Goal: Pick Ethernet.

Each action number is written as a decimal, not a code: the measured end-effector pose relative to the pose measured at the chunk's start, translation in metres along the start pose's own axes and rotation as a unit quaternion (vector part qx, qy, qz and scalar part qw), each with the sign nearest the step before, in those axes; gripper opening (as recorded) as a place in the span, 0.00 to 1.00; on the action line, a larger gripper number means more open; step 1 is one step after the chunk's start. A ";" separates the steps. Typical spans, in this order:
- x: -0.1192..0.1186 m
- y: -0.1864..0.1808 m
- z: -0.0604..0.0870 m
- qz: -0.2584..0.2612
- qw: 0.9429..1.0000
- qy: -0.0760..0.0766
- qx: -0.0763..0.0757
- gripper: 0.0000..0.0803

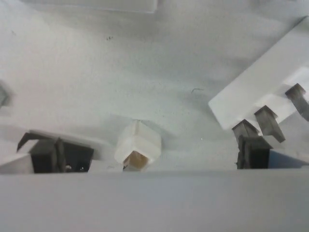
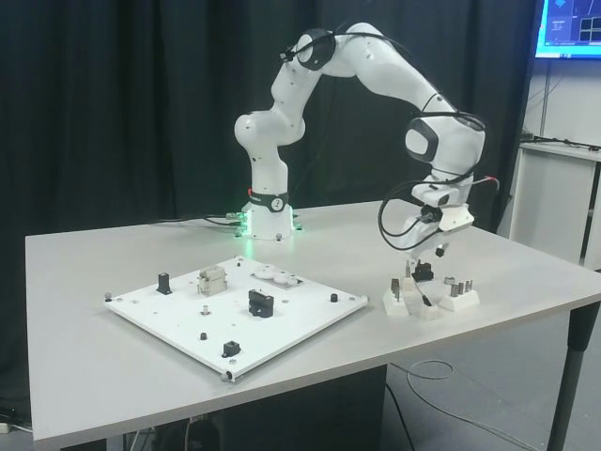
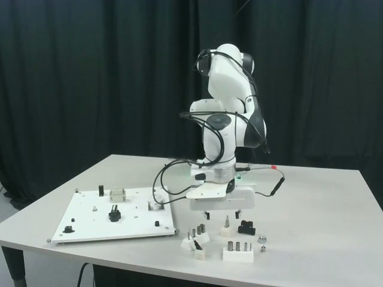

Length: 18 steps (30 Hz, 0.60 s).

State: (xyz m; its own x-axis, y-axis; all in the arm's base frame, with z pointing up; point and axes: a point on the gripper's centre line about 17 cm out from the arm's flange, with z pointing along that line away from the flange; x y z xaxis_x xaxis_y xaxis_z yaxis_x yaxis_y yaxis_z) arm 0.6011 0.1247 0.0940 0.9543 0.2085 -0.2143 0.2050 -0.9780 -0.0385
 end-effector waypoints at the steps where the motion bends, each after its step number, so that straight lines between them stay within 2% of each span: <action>1: 0.000 0.000 0.000 0.002 1.000 0.000 0.000 0.99; 12: -0.006 0.004 -0.005 0.051 0.999 -0.013 0.001 1.00; 18: -0.015 0.011 -0.010 0.086 0.996 -0.025 -0.007 1.00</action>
State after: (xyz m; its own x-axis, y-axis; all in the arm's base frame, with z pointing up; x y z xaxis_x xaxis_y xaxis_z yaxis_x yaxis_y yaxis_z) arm 0.5906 0.1112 0.1065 0.9635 0.0368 -0.2651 0.0429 -0.9989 0.0172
